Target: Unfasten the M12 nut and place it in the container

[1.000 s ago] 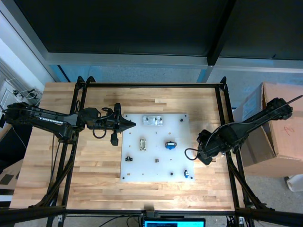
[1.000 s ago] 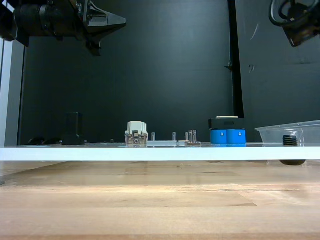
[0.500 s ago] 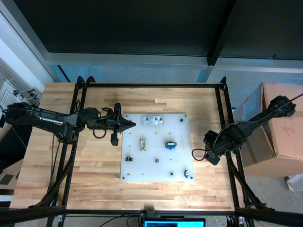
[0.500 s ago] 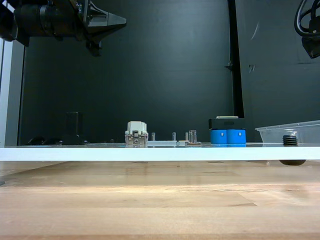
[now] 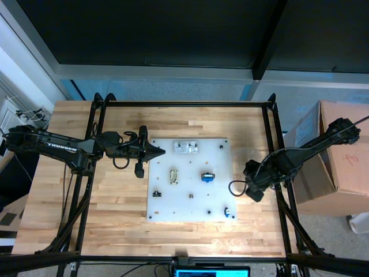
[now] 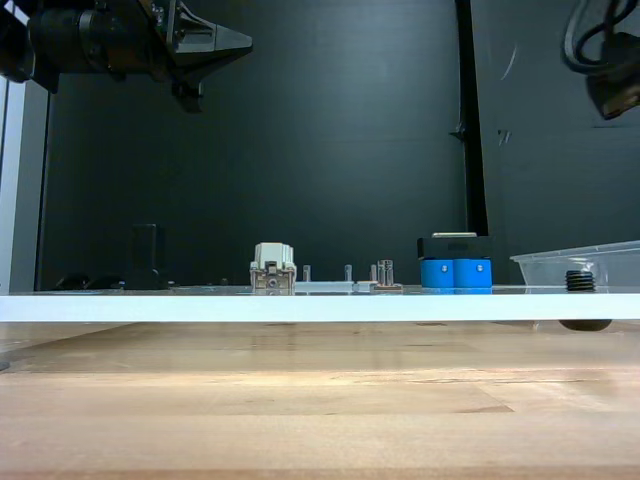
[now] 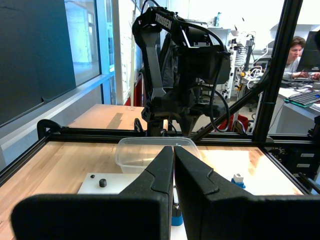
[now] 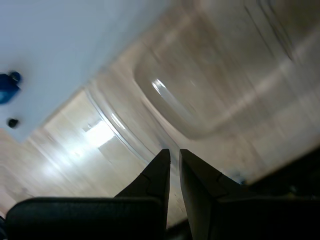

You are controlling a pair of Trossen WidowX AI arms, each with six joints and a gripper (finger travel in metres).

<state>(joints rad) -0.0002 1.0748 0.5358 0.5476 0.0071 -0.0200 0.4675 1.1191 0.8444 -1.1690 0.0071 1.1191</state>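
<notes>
Nut unseen; left hand (image 6: 245, 42), right hand (image 8: 173, 151) aloft, closed

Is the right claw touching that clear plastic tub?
Apart. The low view shows the right gripper high above the clear container, open space between them. The left gripper hovers at the board's left edge.

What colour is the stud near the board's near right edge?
The stud is black, ribs bare; clearest in the low view.

Even overhead light brightens the pale wooden tabletop (image 5: 115, 196). The low view's background is dark. The right wrist view is blurred, with glare streaking the clear plastic container (image 8: 200, 100).
</notes>
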